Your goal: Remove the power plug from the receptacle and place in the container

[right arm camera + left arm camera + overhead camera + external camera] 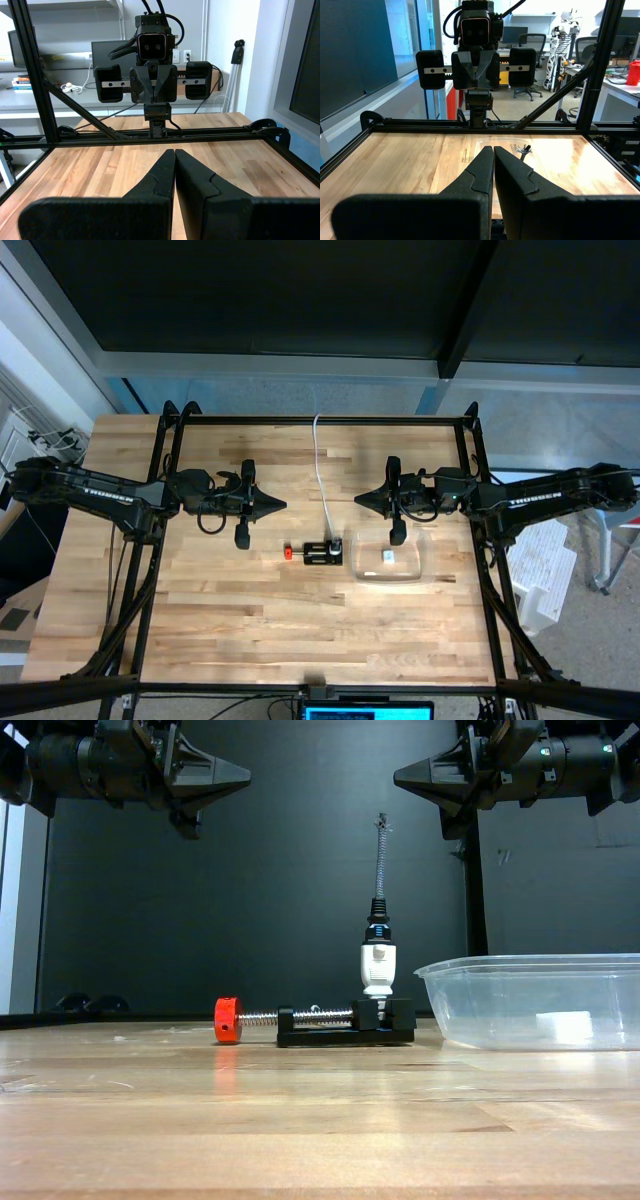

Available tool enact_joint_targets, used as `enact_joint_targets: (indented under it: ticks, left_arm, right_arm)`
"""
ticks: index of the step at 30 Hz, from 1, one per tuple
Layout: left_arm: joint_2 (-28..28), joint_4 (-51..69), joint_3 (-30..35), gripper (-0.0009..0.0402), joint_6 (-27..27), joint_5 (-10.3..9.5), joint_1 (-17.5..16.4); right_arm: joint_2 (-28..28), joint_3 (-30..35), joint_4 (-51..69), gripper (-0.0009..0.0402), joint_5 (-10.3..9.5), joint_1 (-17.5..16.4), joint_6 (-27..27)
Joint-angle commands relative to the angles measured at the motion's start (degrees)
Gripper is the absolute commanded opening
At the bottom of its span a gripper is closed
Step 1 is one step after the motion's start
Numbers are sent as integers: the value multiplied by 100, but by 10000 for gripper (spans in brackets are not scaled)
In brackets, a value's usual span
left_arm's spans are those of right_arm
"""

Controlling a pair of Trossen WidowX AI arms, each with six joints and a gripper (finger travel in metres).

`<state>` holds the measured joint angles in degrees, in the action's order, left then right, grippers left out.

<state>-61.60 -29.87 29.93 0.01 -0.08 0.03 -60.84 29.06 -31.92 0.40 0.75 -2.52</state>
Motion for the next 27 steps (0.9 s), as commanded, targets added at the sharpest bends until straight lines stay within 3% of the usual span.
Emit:
enact_joint_targets:
  ticks: [1,19,27]
  left_arm:
    - [0,0,2,0,0,4,-2]
    - [0,0,2,0,0,4,-2]
    - [0,0,2,0,0,2,-2]
  right_arm:
    - [-2,0,-2,0,2,-4,0]
    - [-2,39,164,0,0,-17,-66]
    - [-68,1047,2826,0,-2,-170,-275]
